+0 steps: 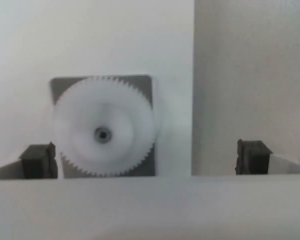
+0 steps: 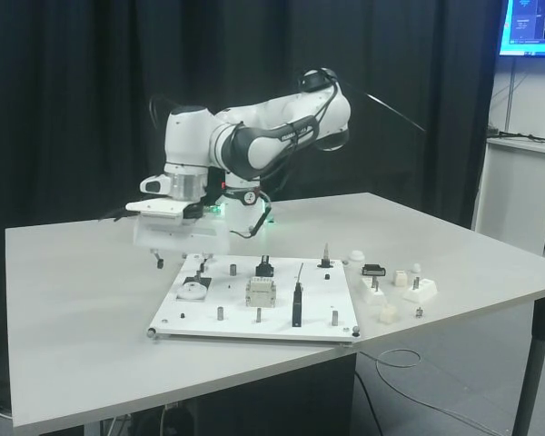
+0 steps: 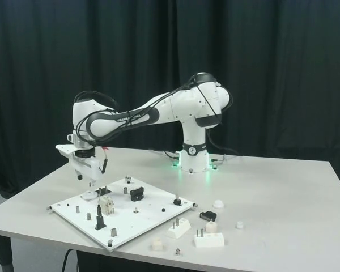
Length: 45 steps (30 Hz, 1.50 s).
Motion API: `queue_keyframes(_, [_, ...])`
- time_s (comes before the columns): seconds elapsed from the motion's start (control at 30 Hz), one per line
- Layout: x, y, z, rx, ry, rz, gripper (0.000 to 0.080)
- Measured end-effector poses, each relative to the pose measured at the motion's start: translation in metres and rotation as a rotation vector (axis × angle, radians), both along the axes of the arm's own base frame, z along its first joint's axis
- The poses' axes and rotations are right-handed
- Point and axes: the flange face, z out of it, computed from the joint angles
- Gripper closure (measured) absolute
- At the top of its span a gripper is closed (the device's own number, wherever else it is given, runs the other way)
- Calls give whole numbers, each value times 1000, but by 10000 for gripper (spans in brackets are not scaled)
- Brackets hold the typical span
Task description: Pick small gear.
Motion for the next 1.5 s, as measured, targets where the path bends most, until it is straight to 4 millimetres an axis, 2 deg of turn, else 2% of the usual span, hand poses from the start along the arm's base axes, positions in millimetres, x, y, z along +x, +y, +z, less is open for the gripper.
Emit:
queue_keyframes(0.3, [4,6,10,2,-5,1,3])
queue_keyframes(1.13, [8,9,11,-5,-12,-7,3])
queue_keyframes(1.5, [16,9,17,-21,-38,3,3])
